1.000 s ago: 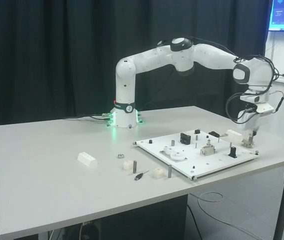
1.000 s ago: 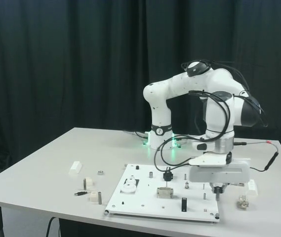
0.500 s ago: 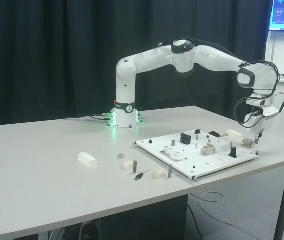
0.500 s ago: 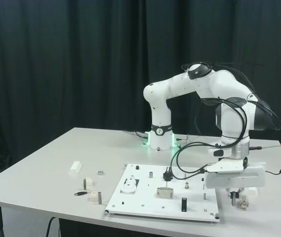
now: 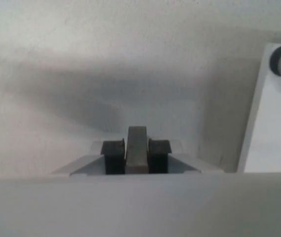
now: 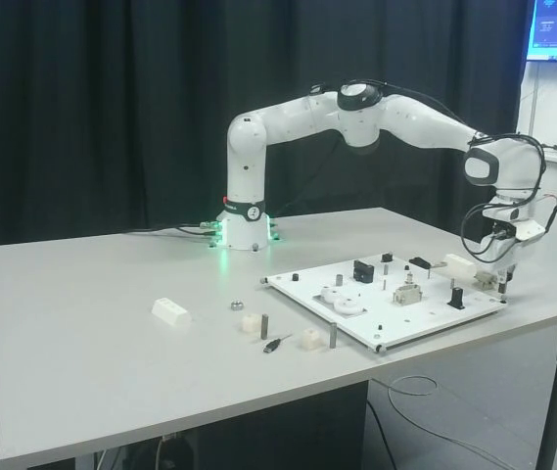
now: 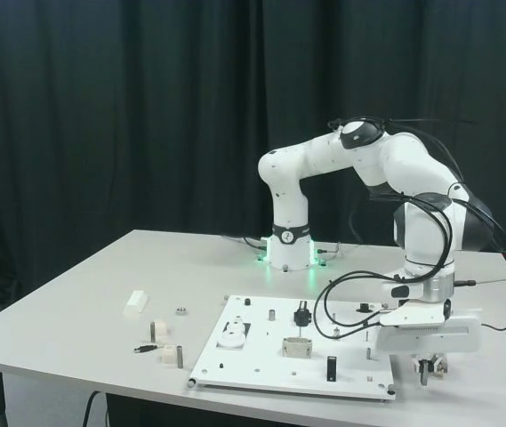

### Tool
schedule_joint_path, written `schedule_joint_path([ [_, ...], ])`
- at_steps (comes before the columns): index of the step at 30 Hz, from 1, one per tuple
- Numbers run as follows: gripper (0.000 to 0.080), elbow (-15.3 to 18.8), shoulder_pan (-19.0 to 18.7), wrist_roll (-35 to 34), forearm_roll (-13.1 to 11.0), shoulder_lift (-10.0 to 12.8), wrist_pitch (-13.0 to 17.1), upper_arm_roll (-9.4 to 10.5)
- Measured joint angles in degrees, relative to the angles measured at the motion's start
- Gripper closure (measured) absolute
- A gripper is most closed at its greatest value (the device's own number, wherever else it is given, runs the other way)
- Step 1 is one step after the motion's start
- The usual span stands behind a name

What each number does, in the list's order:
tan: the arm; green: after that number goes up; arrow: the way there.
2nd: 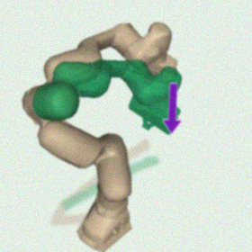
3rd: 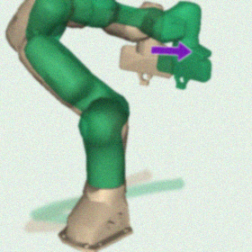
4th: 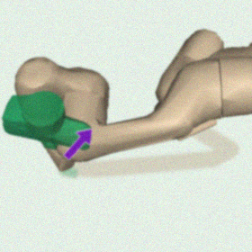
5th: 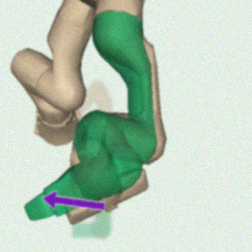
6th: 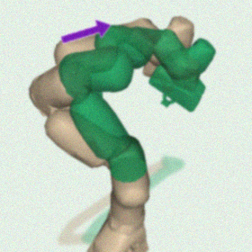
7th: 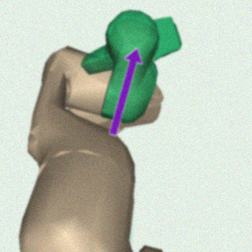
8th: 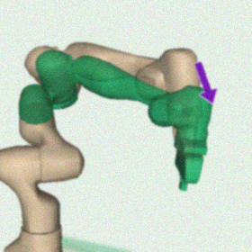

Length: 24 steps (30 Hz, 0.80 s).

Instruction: Place square peg 4.

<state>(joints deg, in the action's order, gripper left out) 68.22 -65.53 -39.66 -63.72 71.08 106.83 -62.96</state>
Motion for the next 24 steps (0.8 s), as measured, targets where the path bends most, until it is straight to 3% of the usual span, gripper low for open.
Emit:
schedule_joint_path([
  [19, 0.0706, -0.09, -0.1, 0.96, 1.42, -0.07, 1.13, 1.25],
  [20, 0.0206, -0.11, -0.1, 0.99, 1.44, -0.12, 1.13, 1.25],
  [24, 0.0206, -0.23, -0.1, 1.01, 1.59, -0.37, 1.0, 1.16],
])
